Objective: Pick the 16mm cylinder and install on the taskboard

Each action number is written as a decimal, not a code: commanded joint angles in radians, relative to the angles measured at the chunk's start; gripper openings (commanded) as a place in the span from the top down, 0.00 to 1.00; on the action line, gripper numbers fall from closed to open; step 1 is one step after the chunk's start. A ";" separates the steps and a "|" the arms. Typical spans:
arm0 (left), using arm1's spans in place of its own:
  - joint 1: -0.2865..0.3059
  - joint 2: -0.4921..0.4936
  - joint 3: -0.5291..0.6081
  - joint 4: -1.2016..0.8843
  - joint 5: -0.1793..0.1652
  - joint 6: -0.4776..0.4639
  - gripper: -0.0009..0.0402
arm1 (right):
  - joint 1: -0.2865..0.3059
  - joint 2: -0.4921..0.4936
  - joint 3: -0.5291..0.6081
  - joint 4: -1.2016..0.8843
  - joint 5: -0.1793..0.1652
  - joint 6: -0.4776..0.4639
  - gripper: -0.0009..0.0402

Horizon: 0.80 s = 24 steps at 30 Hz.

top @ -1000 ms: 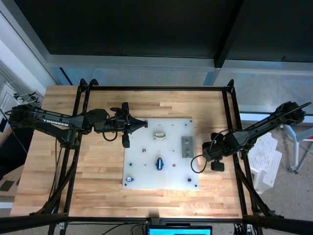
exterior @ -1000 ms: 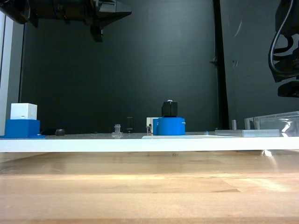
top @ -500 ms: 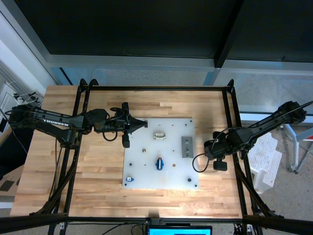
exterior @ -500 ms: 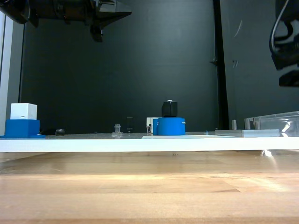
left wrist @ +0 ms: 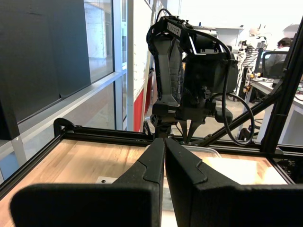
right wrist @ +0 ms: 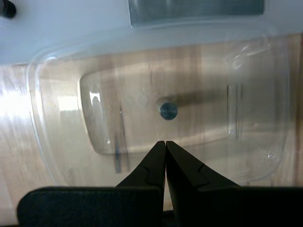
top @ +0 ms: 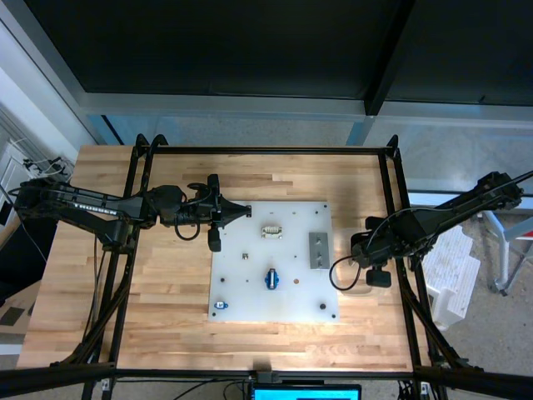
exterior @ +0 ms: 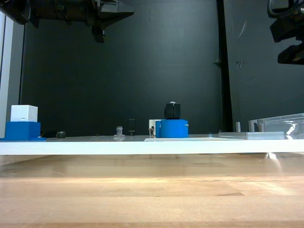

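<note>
Right wrist view shows the 16mm cylinder (right wrist: 168,110) as a small dark round disc on the floor of the clear tray (right wrist: 42,118), just beyond the tips of the right gripper (right wrist: 165,143) and not touching them. That gripper's two fingers are pressed together with nothing between them, pointing down into the tray. The tray lies on the wooden table (top: 166,308) just beside the right edge of the taskboard (top: 250,283), close to the grey block (top: 319,249) that sits on the board. In the high view the right gripper (top: 362,252) hangs above that spot, clear of the board. Further in on the white plate stand the blue fitting (top: 271,278) and the silver connector (top: 270,231). The left gripper (top: 241,211) hovers high over the board's far left corner, its fingers (left wrist: 154,156) closed flat against each other and holding nothing.
</note>
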 commanded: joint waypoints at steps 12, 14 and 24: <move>0.000 0.000 0.000 0.000 0.000 0.000 0.98 | 0.000 0.009 -0.002 0.019 0.023 0.004 0.98; 0.000 0.000 0.000 0.000 0.000 0.000 0.98 | 0.000 0.009 -0.002 0.019 0.023 0.004 0.98; 0.000 0.000 0.000 0.000 0.000 0.000 0.98 | -0.044 0.017 -0.012 0.024 0.023 0.031 0.98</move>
